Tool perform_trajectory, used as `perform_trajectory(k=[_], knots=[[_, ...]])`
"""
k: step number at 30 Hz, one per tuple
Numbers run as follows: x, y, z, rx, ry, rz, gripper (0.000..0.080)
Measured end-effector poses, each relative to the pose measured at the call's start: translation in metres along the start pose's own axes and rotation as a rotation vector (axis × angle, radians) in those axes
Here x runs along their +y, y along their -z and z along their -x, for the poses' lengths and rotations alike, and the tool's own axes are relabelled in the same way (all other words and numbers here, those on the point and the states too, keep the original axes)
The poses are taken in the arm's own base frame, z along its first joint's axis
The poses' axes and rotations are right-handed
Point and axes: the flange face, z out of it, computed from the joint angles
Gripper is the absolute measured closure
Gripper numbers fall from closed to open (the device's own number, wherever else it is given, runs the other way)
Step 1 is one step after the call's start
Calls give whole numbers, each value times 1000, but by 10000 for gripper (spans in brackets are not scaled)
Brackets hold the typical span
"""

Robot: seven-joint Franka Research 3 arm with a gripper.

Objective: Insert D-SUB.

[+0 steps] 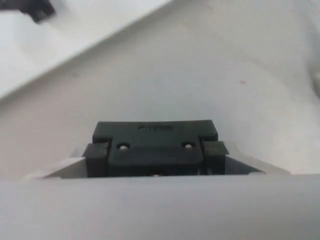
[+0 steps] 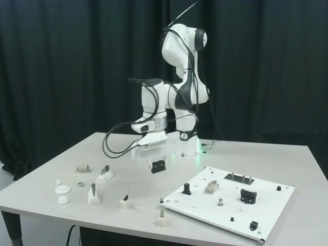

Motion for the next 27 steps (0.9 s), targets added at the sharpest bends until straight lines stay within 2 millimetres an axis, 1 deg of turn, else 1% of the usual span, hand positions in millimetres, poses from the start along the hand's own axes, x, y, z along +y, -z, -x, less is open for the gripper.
perform_trajectory(k=[10,18,27], knots=[[-47,4,6,-18,-76,-21,416],[-84,2,13,-35,-144,-40,416],[-132,-1,26,-54,-209,-38,416]])
